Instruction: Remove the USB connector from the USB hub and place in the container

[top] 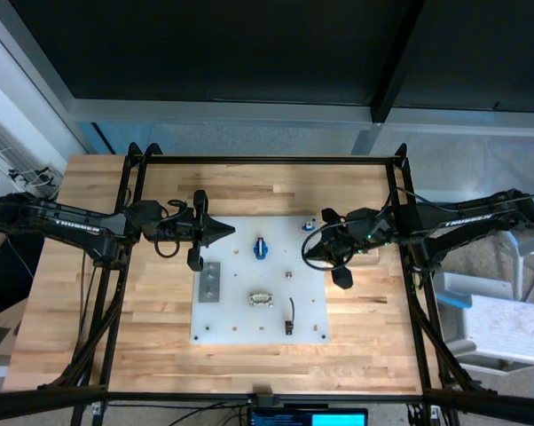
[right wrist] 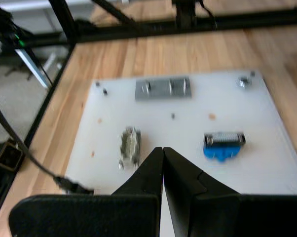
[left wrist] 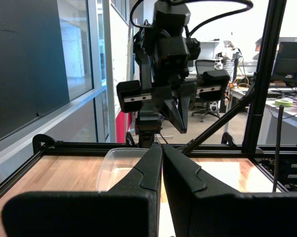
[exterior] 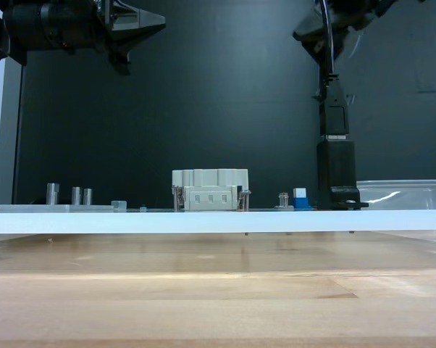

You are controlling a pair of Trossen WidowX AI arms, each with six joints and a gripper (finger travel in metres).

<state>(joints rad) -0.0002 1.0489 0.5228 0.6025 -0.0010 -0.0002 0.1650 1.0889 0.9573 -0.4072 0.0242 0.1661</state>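
Note:
The USB connector (top: 290,311) stands upright, plugged into the small black USB hub (top: 288,328) near the white board's front right corner. In the low view the USB connector (exterior: 334,109) rises out of the USB hub (exterior: 337,174). The translucent container (exterior: 403,192) lies behind on the right, and the container (left wrist: 120,165) also shows in the left wrist view. My left gripper (top: 233,231) hovers shut over the board's back left. My right gripper (top: 306,255) hangs shut above the board's right side, behind the connector and holding nothing.
On the white board (top: 240,319) stand a grey block with holes (top: 212,284), a beige multi-pin connector (top: 262,300) and a blue upright connector (top: 261,248). A black frame rail (top: 267,160) borders the table's far side.

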